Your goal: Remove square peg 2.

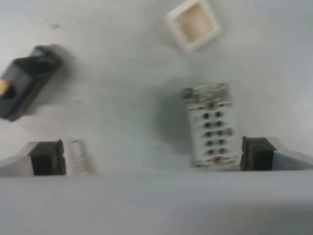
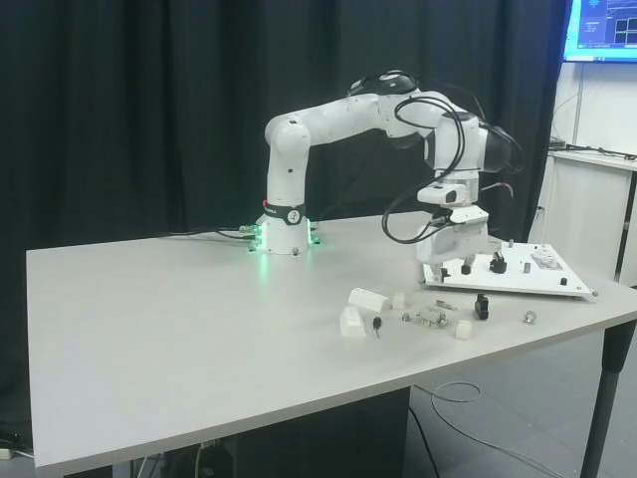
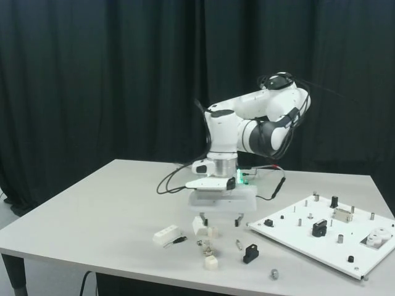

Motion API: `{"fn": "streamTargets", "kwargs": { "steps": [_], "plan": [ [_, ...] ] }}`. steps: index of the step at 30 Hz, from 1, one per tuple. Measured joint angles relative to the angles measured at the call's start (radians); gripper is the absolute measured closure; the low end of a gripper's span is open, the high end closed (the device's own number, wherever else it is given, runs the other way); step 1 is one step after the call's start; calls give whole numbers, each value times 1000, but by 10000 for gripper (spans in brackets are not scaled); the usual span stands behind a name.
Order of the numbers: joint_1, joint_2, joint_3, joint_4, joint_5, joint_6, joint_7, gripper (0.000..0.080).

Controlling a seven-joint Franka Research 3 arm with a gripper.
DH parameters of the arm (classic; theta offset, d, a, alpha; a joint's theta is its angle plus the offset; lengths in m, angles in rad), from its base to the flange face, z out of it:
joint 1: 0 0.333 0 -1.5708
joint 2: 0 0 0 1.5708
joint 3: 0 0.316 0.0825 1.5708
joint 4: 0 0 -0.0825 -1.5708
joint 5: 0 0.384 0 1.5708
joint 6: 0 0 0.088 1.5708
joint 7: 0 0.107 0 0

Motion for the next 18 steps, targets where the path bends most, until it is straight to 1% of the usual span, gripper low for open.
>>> {"fn": "streamTargets", "kwargs": {
  "steps": [7,18],
  "plan": [
    [50,0,0,0,-17,-17,91,3],
    [135,0,3,0,-42,-17,269,3]
  ]
}}
